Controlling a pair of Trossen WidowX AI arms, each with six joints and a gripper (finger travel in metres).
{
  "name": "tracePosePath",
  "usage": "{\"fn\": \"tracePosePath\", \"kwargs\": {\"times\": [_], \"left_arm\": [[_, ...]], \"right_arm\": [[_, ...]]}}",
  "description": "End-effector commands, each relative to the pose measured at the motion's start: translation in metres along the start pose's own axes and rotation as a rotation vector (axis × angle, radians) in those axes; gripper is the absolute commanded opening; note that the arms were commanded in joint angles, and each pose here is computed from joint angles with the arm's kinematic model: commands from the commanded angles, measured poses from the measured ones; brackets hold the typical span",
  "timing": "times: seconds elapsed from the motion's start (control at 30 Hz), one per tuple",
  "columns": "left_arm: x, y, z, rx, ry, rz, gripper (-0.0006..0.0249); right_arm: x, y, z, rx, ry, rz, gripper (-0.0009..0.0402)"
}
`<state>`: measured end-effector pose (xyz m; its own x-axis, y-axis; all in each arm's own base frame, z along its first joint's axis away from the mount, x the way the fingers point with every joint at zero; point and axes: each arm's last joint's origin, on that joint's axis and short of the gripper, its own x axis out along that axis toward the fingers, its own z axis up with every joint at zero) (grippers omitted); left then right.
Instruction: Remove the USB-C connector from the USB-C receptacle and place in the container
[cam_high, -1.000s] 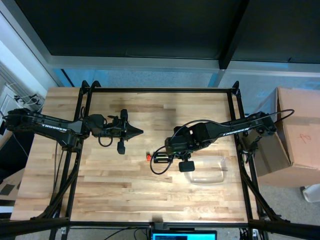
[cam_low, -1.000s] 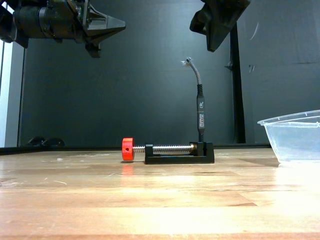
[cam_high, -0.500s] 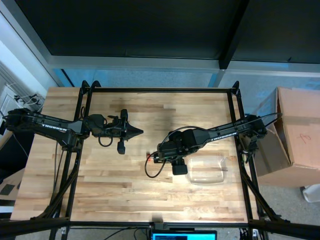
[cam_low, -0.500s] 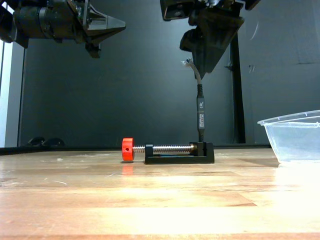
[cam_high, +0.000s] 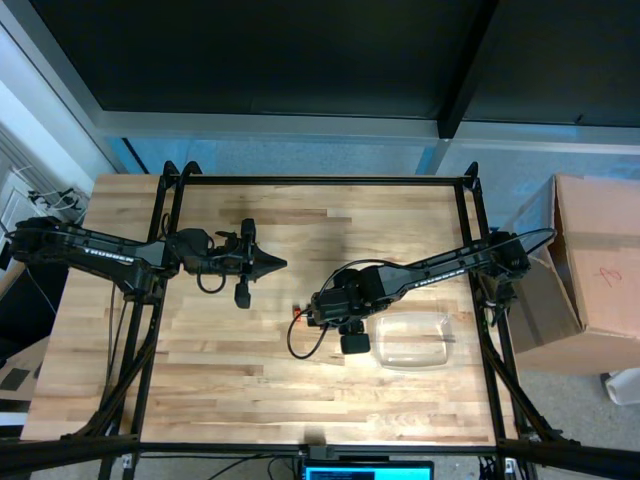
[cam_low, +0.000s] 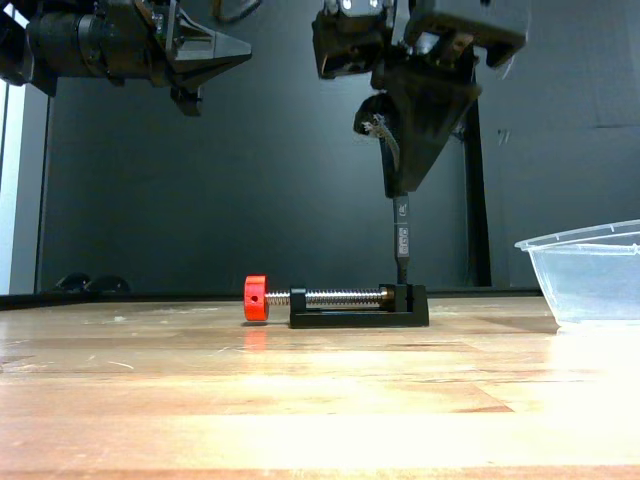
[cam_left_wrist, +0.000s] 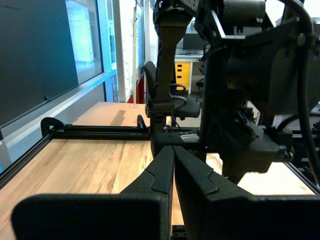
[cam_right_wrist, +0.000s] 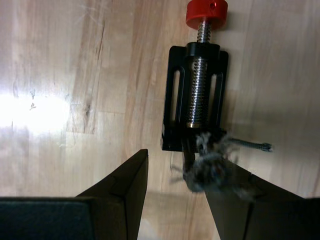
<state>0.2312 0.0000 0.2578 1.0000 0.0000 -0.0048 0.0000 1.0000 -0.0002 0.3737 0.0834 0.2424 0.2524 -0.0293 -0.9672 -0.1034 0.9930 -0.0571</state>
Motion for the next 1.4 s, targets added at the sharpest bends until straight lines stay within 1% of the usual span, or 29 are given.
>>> {"fn": "tracePosePath", "kwargs": {"times": [0.03, 0.17, 0.27, 0.63, 0.73, 0.87, 1.1, 1.17, 1.4], "left_arm": [[0.0, 0.0, 0.0, 0.0, 0.0, 0.0, 0.0], [0.0, 0.0, 0.0, 0.0, 0.0, 0.0, 0.0], [0.0, 0.0, 0.0, 0.0, 0.0, 0.0, 0.0], [0.0, 0.0, 0.0, 0.0, 0.0, 0.0, 0.0], [0.0, 0.0, 0.0, 0.0, 0.0, 0.0, 0.0], [0.0, 0.0, 0.0, 0.0, 0.0, 0.0, 0.0], [0.0, 0.0, 0.0, 0.0, 0.0, 0.0, 0.0], [0.0, 0.0, 0.0, 0.0, 0.0, 0.0, 0.0], [0.0, 0.0, 0.0, 0.0, 0.0, 0.0, 0.0]], "right_arm": [[0.004, -0.001, -0.001, -0.006, -0.002, -0.001, 0.0128], [0.005, -0.002, -0.001, -0.007, -0.001, -0.004, 0.0112], [0.005, -0.005, -0.002, -0.008, 0.001, -0.006, 0.0092], [0.006, -0.008, -0.002, -0.022, 0.003, -0.008, -0.0003], [0.006, -0.009, -0.002, -0.021, 0.005, -0.008, 0.0005], [0.006, -0.009, -0.002, -0.02, 0.006, -0.008, -0.0001], [0.003, -0.009, -0.002, -0.019, -0.002, -0.013, 0.0], [0.0, -0.01, -0.003, -0.019, -0.011, -0.032, 0.0], [-0.012, -0.011, -0.005, -0.013, -0.035, -0.031, 0.0]]}}
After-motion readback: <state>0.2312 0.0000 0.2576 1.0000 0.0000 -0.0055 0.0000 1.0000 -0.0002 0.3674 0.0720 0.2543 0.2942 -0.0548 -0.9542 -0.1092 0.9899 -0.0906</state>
